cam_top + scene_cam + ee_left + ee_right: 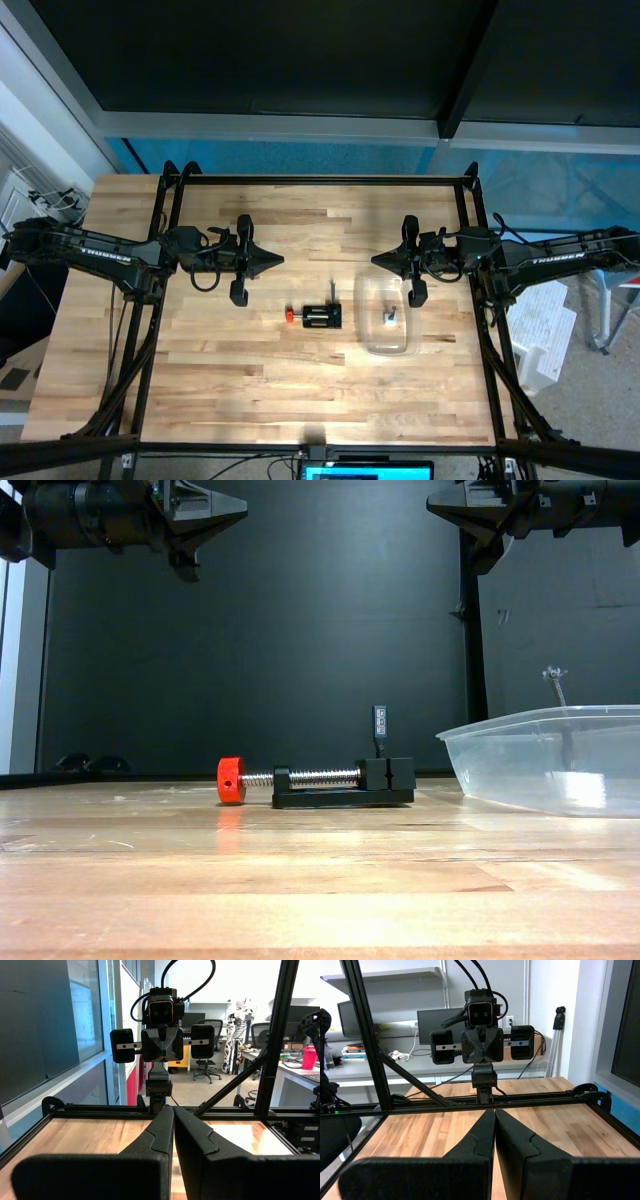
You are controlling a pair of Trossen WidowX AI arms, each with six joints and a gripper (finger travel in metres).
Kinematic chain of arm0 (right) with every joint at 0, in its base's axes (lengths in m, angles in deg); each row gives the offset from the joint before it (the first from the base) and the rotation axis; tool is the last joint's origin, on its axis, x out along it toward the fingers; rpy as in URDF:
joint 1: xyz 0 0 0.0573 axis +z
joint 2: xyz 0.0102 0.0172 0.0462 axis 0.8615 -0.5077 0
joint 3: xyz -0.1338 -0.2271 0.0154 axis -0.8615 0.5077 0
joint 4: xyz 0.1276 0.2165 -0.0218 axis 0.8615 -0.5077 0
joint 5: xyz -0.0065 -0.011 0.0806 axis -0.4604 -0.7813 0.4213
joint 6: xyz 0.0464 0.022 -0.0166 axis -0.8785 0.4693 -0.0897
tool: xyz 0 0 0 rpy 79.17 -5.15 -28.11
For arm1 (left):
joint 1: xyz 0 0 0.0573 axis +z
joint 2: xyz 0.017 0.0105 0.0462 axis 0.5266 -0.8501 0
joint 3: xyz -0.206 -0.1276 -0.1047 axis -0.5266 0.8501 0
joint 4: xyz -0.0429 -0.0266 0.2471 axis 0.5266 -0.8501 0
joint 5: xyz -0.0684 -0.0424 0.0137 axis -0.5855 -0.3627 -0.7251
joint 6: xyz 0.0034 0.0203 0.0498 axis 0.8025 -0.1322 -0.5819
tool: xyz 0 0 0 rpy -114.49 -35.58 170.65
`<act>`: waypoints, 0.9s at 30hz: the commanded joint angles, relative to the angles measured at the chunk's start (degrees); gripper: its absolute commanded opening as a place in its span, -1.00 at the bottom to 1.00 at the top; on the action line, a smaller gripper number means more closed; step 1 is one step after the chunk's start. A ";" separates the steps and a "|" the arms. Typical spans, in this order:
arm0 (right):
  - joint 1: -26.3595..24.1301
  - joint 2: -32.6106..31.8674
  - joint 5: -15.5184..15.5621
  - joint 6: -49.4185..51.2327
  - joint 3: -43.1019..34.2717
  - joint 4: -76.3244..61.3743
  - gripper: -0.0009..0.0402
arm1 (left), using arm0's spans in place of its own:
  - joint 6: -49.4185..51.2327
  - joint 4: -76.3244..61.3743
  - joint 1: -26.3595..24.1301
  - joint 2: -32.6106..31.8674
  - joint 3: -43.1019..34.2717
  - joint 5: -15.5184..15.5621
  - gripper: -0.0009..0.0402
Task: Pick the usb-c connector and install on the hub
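Both arms hang high over the desk (pixel 230 390), noses pointed at each other. The left gripper (pixel 277 260) has its fingers pressed together on nothing. The right gripper (pixel 378 260) is the same, pinched closed and empty, sitting above the far edge of the clear tub (pixel 366 330). In that tub is the usb-c connector (pixel 390 317), free of any grasp and apart from the hub (pixel 379 720). The hub stands upright in the little black vise (pixel 322 317), whose red knob (pixel 290 315) faces the left arm's side.

The step in hand, as I read it, is the pick, and it has not begun. The right gripper is the nearer one, so it looks the natural choice. It needs to spread its fingers first, tip its nose downward, and descend inside the tub walls without nudging the rim. Best to take the connector by its body, square across the fingers, leaving the plug end bare for the hub.

Now orientation. From the low view the connector seems to stand on end, its long axis near vertical and leaning a touch, with its upper end showing above the tub rim. From above it shows only as a small pale spot, which fits. Which end is the plug, I cannot tell.
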 commanded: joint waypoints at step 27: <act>1.29 -0.15 1.46 -4.37 -12.90 -45.55 -0.96 | -0.02 0.00 0.00 -0.02 -0.02 -0.02 -0.96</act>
